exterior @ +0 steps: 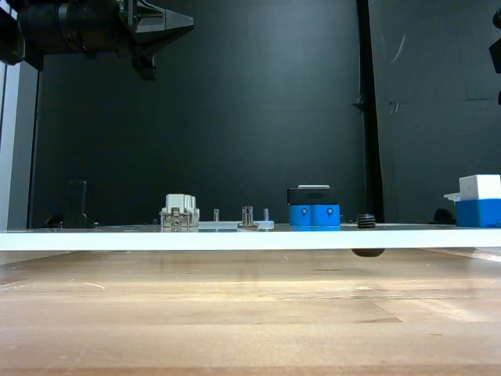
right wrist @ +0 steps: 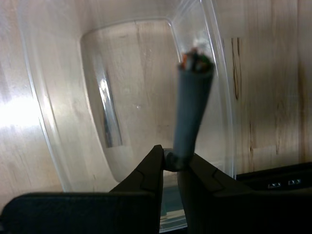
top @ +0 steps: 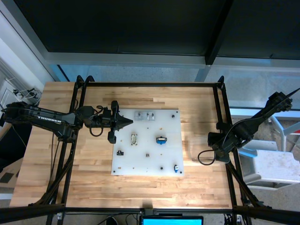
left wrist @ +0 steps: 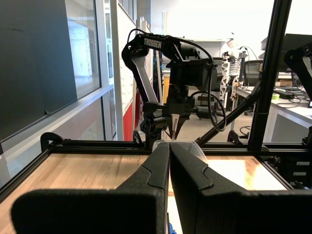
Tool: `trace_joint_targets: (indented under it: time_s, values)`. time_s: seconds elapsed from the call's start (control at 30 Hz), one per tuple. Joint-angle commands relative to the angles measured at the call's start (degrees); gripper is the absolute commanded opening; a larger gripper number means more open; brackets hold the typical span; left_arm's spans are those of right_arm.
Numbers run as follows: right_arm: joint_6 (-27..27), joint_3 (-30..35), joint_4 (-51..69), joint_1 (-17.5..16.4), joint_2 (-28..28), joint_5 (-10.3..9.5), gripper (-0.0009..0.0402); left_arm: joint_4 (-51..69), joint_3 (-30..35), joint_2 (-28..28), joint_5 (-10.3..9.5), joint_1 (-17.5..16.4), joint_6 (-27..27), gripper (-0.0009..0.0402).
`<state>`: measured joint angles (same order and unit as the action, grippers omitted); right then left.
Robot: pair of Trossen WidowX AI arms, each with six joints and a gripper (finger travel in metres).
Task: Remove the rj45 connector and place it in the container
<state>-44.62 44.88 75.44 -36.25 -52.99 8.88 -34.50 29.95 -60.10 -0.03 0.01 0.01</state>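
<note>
Held over the container (right wrist: 63, 122), my right gripper (right wrist: 170, 163) is shut on the rj45 connector (right wrist: 192, 107). Only its short grey cable stub with coloured wire ends sticks out; the plug itself is hidden between the fingers. In the high view the right gripper (top: 211, 139) sits just right of the white board (top: 145, 161), beside the faint clear container (top: 194, 143). My left gripper (top: 130, 122) hangs shut and empty above the board's left edge, high up in the low view (exterior: 188, 23), its fingers closed together (left wrist: 169, 146).
On the board stand a beige oblong connector (top: 134, 139), a blue-and-black block connector (top: 161, 139) and a small blue-and-white block (top: 176, 168) at the near right corner. A black frame (top: 150, 85) rings the wooden table.
</note>
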Motion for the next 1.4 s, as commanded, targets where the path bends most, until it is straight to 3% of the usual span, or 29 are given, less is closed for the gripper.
trace_joint_targets:
  time_s: [0.03,0.33,0.57,1.4]
  values:
    - [0.07,0.02,0.04,-0.02,-0.04,0.04,0.0075,-0.02,0.00,-0.02,0.00,-0.02,0.00,0.0000]
    - [0.07,0.02,0.04,-0.02,-0.04,0.09,0.0151,-0.02,0.00,-0.02,0.00,-0.02,0.00,0.0000]
    - [0.04,0.02,-0.04,0.00,-0.04,0.04,0.0185,-0.02,0.00,-0.02,0.00,0.00,0.00,0.0000]
    - [0.04,0.02,-0.07,-0.02,-0.04,0.02,0.0192,-0.02,0.00,-0.02,0.00,-0.02,0.00,0.0000]
